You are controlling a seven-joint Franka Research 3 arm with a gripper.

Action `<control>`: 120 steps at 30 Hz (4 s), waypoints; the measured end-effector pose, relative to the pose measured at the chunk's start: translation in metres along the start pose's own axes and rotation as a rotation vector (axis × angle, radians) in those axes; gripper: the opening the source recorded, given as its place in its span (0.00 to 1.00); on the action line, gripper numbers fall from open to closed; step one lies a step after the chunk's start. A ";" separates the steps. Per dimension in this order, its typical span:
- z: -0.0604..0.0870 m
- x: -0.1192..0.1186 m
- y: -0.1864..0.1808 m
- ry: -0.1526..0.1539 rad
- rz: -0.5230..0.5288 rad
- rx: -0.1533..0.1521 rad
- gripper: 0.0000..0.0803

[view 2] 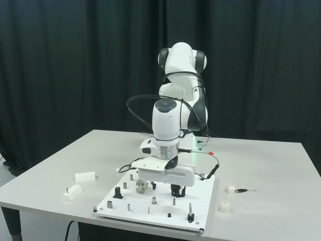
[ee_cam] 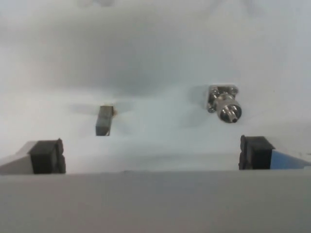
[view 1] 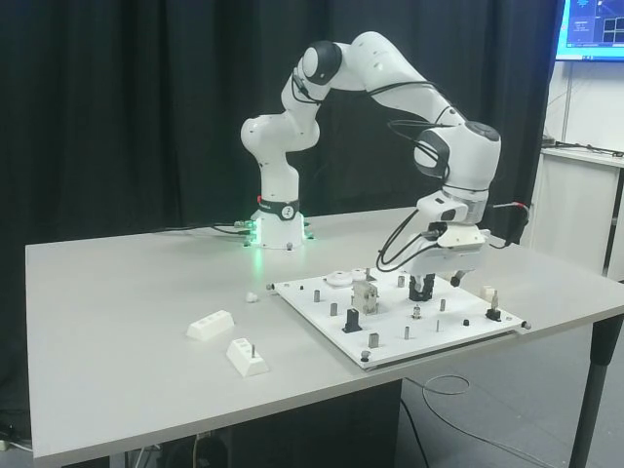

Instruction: Pick square peg 1.

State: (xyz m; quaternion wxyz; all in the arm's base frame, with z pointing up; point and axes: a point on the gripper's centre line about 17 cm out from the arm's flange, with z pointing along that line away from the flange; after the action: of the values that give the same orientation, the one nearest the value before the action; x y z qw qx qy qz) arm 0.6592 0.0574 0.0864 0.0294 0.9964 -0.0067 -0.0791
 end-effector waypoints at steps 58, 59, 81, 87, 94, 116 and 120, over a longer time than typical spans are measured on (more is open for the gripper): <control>-0.092 0.009 0.176 0.089 0.026 -0.118 1.00; -0.093 0.008 0.182 0.090 0.021 -0.118 1.00; -0.088 -0.023 0.305 0.060 -0.002 -0.089 1.00; -0.081 -0.032 0.329 0.057 -0.001 -0.076 1.00; -0.075 -0.035 0.353 0.081 0.006 -0.067 1.00; -0.028 -0.019 0.398 0.231 -0.044 0.002 1.00; -0.022 -0.012 0.397 0.253 -0.022 0.019 1.00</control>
State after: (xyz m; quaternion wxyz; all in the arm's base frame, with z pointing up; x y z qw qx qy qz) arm 0.6477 -0.3372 0.1336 0.0197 0.9987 0.0073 0.0471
